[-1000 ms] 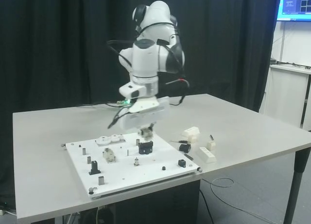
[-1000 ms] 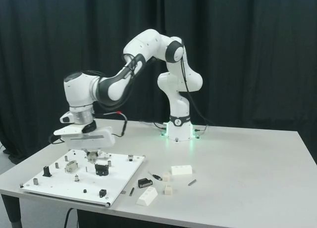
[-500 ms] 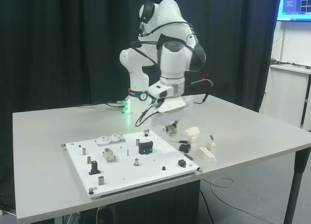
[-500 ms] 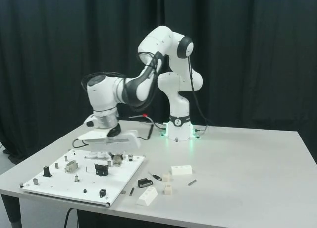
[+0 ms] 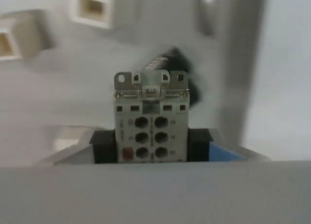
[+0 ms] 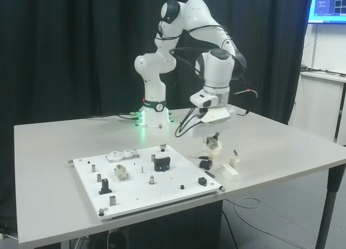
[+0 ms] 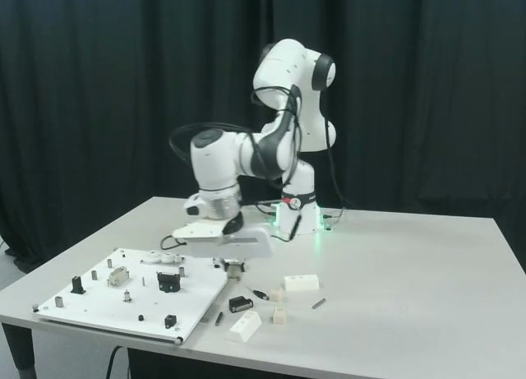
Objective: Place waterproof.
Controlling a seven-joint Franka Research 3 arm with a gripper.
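Note:
My gripper [image 5: 150,147] is shut on the waterproof connector [image 5: 150,118], a small white-grey block with six round holes in its face and a metal bracket on its end. Black fingers [image 5: 103,146] press on its two sides. In the first room view the gripper [image 6: 211,140] hangs just past the right edge of the white board [image 6: 135,190], low over the table and above a white block [image 6: 213,148]. The second room view shows the gripper [image 7: 234,269] at the board's [image 7: 99,301] near corner, with the connector small between the fingers.
Several fixtures stand on the board, among them a black holder [image 6: 161,163]. Loose white blocks [image 6: 230,172] [image 7: 302,282] [image 7: 245,326] and a black part [image 7: 240,303] lie on the grey table beside the board. The robot base [image 7: 297,219] glows green behind.
The arm has swung from above the middle of the board to beyond its edge, over the loose parts. The connector has stayed between the fingers.

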